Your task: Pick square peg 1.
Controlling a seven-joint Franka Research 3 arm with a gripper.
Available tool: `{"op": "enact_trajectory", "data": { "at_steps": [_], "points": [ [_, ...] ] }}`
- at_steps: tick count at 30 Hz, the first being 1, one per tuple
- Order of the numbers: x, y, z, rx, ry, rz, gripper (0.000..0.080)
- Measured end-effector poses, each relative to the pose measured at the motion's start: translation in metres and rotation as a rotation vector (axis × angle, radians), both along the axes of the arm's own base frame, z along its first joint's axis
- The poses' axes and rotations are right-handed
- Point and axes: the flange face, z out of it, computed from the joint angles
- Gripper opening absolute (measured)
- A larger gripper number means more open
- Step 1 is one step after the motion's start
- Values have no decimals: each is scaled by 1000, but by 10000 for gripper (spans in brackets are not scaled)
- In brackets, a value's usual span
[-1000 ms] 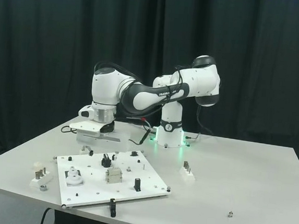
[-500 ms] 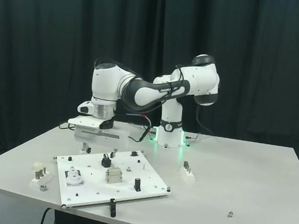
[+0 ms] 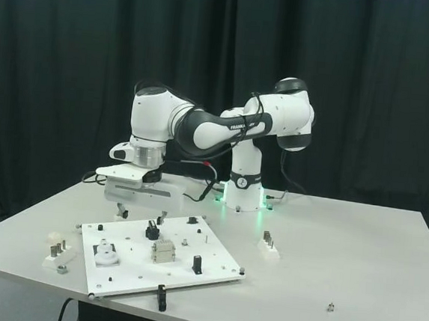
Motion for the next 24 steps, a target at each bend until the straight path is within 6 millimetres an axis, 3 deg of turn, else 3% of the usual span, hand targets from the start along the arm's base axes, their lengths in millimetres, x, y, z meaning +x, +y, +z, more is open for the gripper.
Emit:
{"op": "enact_trajectory", "data": {
  "at_steps": [24],
  "points": [
    [-2,14,-5,51,47,49,800]
  ]
}}
